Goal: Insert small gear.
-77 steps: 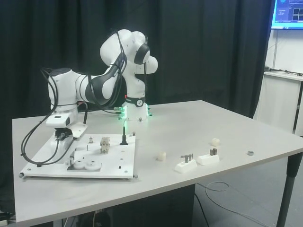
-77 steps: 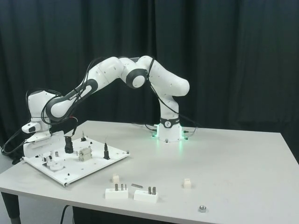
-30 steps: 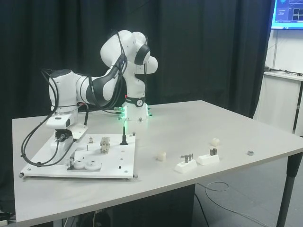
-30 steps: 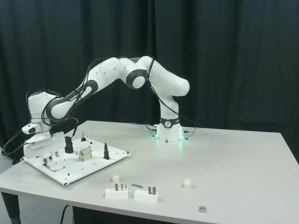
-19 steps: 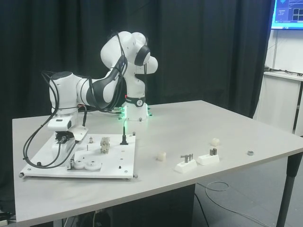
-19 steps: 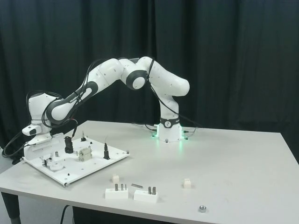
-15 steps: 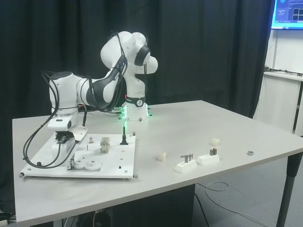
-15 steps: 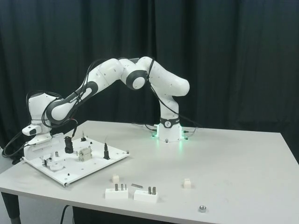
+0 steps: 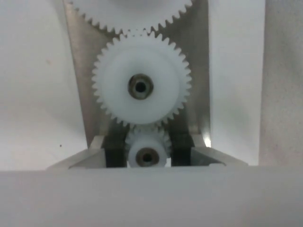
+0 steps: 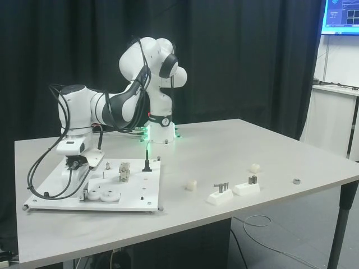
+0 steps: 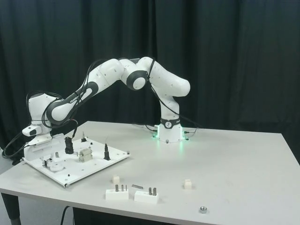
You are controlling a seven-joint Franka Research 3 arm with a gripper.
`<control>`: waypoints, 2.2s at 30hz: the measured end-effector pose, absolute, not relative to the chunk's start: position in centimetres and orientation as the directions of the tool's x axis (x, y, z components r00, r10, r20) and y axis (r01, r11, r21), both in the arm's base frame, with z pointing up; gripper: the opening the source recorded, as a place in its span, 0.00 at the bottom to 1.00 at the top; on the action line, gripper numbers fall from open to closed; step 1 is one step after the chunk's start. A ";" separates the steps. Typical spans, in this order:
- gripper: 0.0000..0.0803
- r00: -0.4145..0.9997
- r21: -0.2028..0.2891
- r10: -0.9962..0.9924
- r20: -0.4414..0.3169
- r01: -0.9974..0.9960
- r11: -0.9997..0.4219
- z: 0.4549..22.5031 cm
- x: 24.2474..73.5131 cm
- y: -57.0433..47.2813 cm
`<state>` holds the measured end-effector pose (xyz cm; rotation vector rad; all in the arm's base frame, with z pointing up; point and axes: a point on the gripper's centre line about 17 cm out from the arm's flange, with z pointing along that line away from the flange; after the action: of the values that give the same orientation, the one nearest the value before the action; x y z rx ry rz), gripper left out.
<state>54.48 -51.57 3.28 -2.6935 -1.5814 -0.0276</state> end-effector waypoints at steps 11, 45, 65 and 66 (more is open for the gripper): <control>0.25 0.497 -0.003 0.867 0.034 0.868 -0.497 3.3 54.5 -51.6; 1.00 0.819 0.072 0.572 -0.045 0.573 -0.816 9.9 56.2 -53.3; 1.00 0.834 0.123 0.549 -0.051 0.551 -0.826 6.8 57.2 -55.1; 1.00 0.835 0.122 0.548 -0.052 0.550 -0.826 6.7 57.2 -55.2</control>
<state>57.18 -55.16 6.72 -3.1351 -0.9433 0.0233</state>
